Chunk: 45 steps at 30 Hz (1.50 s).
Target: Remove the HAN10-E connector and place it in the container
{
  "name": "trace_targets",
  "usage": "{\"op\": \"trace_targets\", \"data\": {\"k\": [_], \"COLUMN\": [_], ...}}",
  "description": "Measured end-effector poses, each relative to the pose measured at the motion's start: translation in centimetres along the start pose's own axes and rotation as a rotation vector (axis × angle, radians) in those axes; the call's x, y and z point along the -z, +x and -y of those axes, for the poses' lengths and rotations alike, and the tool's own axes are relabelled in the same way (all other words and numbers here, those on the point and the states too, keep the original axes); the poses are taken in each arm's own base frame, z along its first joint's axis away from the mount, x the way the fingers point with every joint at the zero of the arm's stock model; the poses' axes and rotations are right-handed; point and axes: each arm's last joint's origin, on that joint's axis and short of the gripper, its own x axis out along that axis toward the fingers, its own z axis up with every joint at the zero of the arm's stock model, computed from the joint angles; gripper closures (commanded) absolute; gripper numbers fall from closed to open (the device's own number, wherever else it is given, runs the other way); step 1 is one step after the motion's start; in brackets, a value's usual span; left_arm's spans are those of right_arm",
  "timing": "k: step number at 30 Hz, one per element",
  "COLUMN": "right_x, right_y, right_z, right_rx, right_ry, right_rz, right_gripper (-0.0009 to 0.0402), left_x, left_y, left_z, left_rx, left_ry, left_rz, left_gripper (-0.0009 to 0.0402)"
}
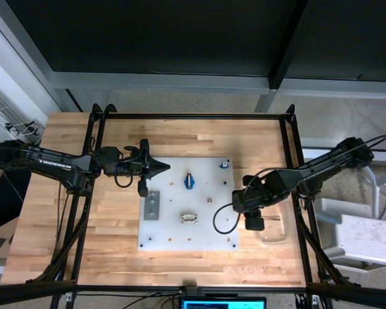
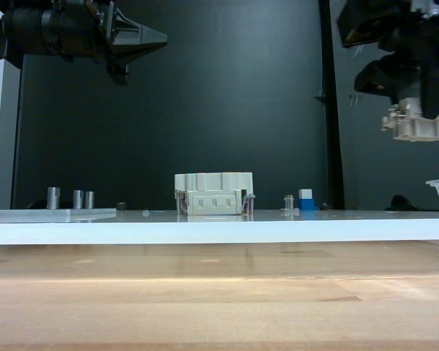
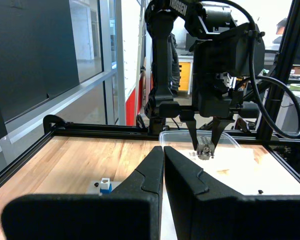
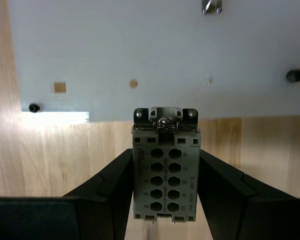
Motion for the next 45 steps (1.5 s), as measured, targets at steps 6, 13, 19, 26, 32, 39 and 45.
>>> {"op": "trace_targets", "data": {"k": [6, 13, 19, 26, 32, 39, 45], "right_x": [1.6, 3.4, 5.1, 7.3, 9.0, 10.3, 10.7], "right_y": [-0.2, 0.0, 0.3, 0.8, 1.2, 2.3, 3.4], "right_z": [0.1, 0.3, 0.2, 0.1, -0.1, -0.4, -0.5], "right_rx": [-0.008, -0.01, -0.014, -0.018, -0.021, -0.023, -0.044], "right_ry": [0.002, 0.014, 0.039, 0.065, 0.084, 0.09, 0.099], "right_rz": [0.002, -0.012, -0.025, -0.048, -0.066, -0.081, -0.06], "right_gripper": [0.0361, 0.0361, 0.0361, 0.0361, 0.0361, 0.0361, 0.0361], "left_x": [0.0, 0.0, 0.0, 0.0, 0.0, 0.0, 0.0], "left_y": [0.0, 0.0, 0.0, 0.0, 0.0, 0.0, 0.0], "left_z": [0.0, 0.0, 0.0, 0.0, 0.0, 0.0, 0.0], "left_rx": [0.0, 0.0, 0.0, 0.0, 0.0, 0.0, 0.0], "left_ry": [0.0, 0.0, 0.0, 0.0, 0.0, 0.0, 0.0], "left_rz": [0.0, 0.0, 0.0, 0.0, 0.0, 0.0, 0.0], "left_gripper": [0.0393, 0.0393, 0.0393, 0.0393, 0.0393, 0.0393, 0.0393]}}
